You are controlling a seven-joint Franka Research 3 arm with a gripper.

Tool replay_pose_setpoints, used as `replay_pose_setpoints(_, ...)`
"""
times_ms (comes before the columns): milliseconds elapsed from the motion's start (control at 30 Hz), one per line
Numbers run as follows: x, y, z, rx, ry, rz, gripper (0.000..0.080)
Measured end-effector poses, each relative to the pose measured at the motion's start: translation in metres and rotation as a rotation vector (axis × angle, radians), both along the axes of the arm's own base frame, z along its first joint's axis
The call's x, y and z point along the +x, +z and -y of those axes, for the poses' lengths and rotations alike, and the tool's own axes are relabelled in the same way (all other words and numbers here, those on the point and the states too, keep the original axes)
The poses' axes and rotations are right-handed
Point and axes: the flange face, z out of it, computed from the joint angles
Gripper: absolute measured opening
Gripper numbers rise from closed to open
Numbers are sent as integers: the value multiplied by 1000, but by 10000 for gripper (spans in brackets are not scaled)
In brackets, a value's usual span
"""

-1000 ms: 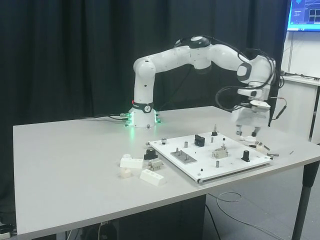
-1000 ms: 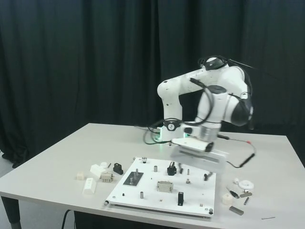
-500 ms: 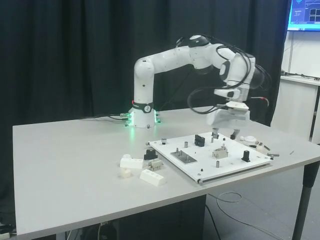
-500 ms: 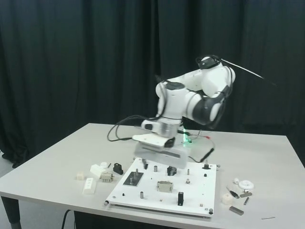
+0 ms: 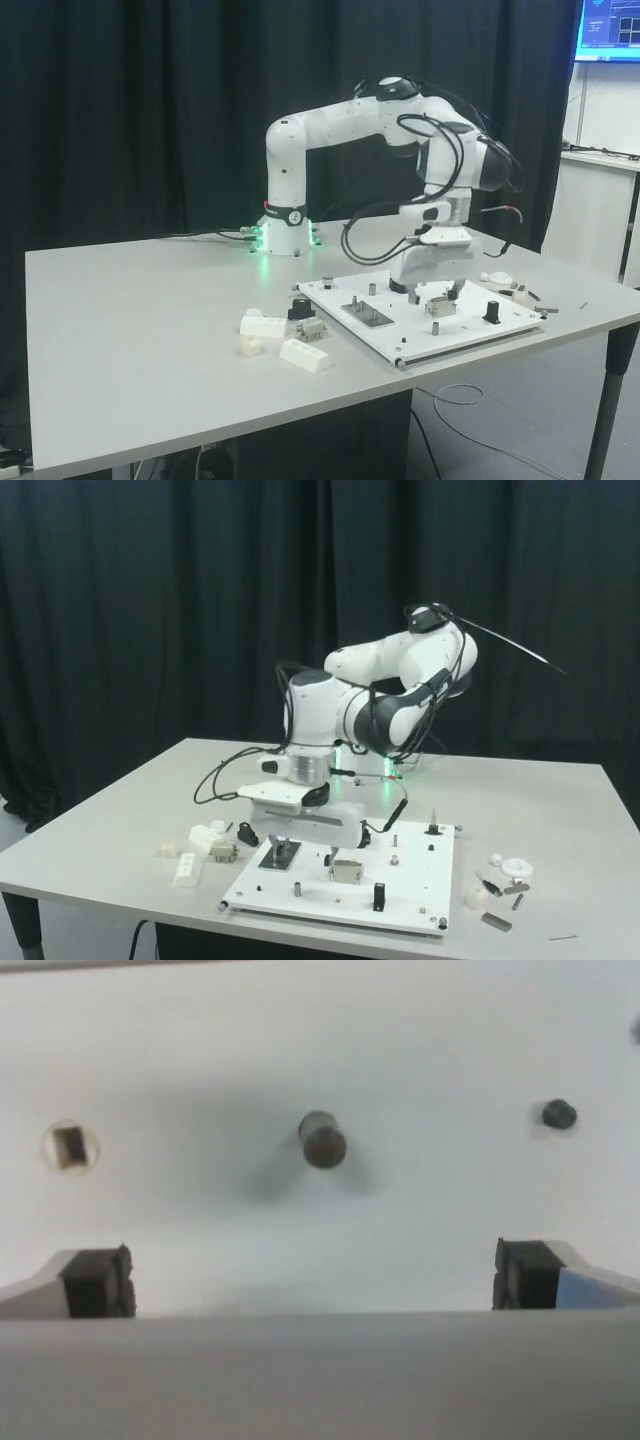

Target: Remove round peg 3.

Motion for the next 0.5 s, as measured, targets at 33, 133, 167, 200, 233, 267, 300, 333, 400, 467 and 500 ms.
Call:
replay_pose_setpoints(33, 1, -3, 1, 3, -3, 1, 800)
replay_pose_setpoints(133, 3, -12, 4, 11, -7, 2, 800)
replay_pose_setpoints(167, 4, -15, 4, 13, -7, 3, 800)
replay_pose_setpoints(200, 5, -17, 5, 15, -6, 4, 800)
replay_pose_setpoints(233, 5, -20, 5, 17, -6, 3, 800)
replay_pose_setpoints(267, 6, -22, 5, 20, -6, 3, 800)
replay_pose_setpoints(300, 7, -24, 6, 22, -6, 3, 800)
replay_pose_setpoints(333, 8, -26, 6, 24, -5, 2, 800)
replay_pose_setpoints(400, 10, -29, 6, 26, -3, 2, 800)
replay_pose_setpoints(467, 11, -31, 7, 29, -2, 2, 800)
replay_pose_setpoints(500, 12, -33, 7, 30, -2, 1, 800)
